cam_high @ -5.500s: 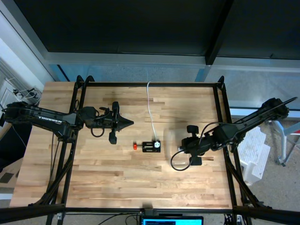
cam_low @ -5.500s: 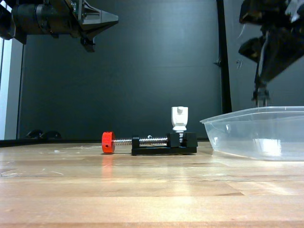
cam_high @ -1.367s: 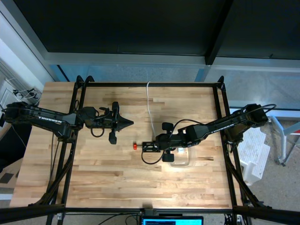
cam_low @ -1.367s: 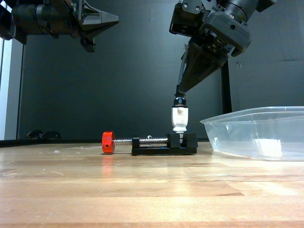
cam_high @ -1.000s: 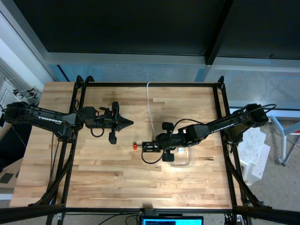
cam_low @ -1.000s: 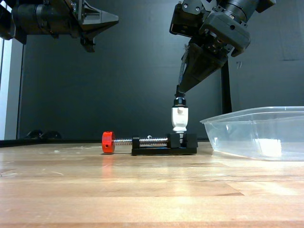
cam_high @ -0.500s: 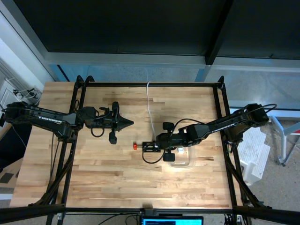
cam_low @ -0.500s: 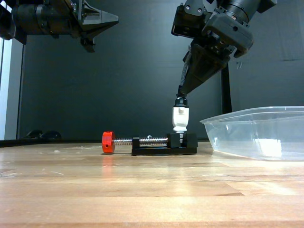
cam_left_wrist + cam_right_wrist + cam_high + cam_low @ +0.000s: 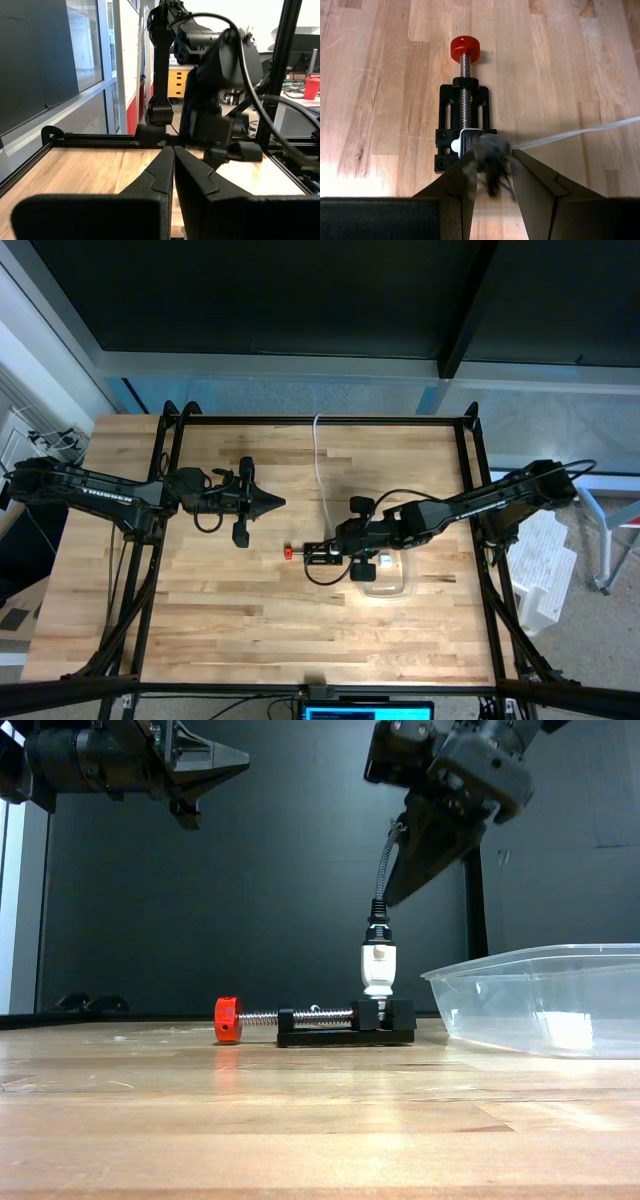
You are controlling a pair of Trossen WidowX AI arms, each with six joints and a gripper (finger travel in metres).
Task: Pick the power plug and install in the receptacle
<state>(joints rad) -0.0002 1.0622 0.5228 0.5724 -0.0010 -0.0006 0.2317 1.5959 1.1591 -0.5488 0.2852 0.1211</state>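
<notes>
Black on white, the plug [image 9: 378, 932] stood upright on top of the receptacle [image 9: 378, 968]. The receptacle was held in the vise [image 9: 345, 1022], beside the tray [image 9: 540, 995]. Your right gripper [image 9: 392, 898] hung just above the plug, its fingers [image 9: 532, 175] parted a little and gripping nothing that I could make out. The plug's grey lead [image 9: 384, 860] ran up between them, blurred in the wrist view. Whether the tips touched the plug's top, I could not tell. Your left gripper [image 9: 243, 762] was high over the table's [image 9: 300, 1120] left side, well apart from the vise, with its fingers pressed together and empty.
</notes>
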